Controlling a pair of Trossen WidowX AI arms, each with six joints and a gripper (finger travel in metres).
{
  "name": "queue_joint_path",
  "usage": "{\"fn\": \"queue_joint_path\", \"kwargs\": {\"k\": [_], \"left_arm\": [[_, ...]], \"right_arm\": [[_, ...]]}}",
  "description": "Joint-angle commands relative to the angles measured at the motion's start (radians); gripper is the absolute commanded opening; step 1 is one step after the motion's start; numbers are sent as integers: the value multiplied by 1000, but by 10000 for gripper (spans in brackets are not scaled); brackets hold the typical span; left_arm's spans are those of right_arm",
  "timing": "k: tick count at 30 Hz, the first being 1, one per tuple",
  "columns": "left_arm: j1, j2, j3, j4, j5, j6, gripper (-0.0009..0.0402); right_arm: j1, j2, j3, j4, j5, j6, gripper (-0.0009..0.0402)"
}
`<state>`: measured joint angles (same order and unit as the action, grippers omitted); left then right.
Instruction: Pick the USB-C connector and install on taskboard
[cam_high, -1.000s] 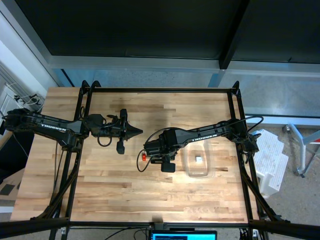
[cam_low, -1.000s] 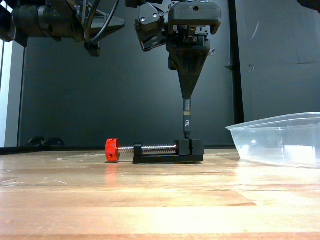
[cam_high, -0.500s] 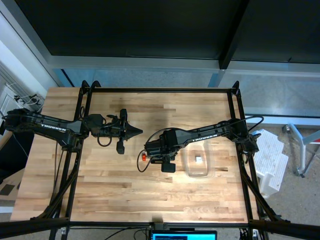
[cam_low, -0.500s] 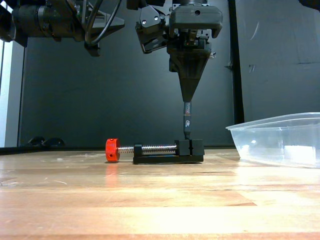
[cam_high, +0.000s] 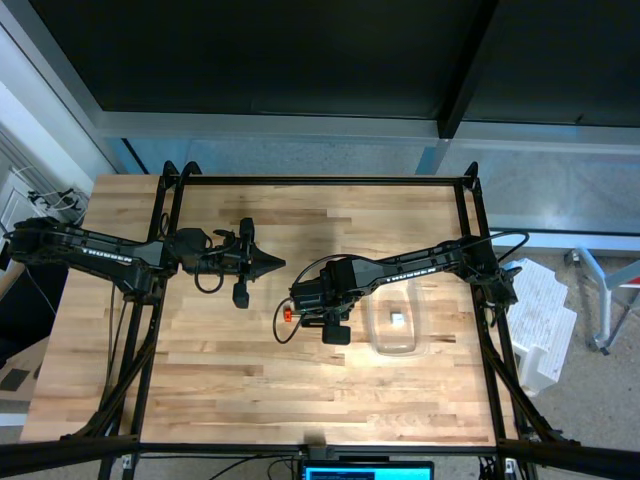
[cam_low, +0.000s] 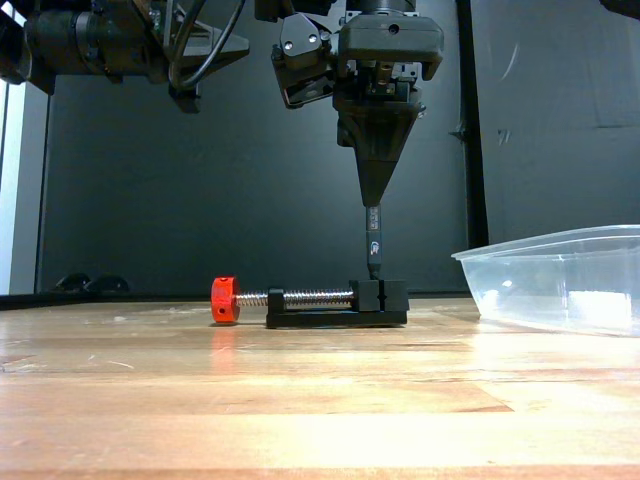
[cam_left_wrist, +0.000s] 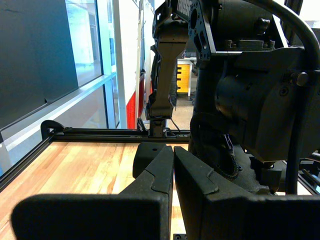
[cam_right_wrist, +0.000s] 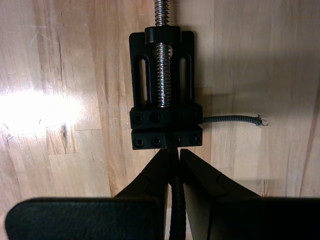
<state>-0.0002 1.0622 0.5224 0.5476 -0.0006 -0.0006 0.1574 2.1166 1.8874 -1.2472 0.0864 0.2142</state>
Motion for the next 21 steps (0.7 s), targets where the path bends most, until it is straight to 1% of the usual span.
{"fn": "queue_joint_path", "kwargs": {"k": [1,6,9,12,21], "left_arm": [[0,0,0,0,0,0,0],[0,0,0,0,0,0,0],[0,0,0,0,0,0,0],[0,0,0,0,0,0,0],[0,0,0,0,0,0,0]], "right_arm": [[0,-1,-1,-2,0,1,0],[0,-7,-1,-5,0,-3,2],[0,-12,-1,-6,0,-5,11],[1,-18,-1,-5,0,-6,32],[2,-36,-1,-18,0,-5,112]]}}
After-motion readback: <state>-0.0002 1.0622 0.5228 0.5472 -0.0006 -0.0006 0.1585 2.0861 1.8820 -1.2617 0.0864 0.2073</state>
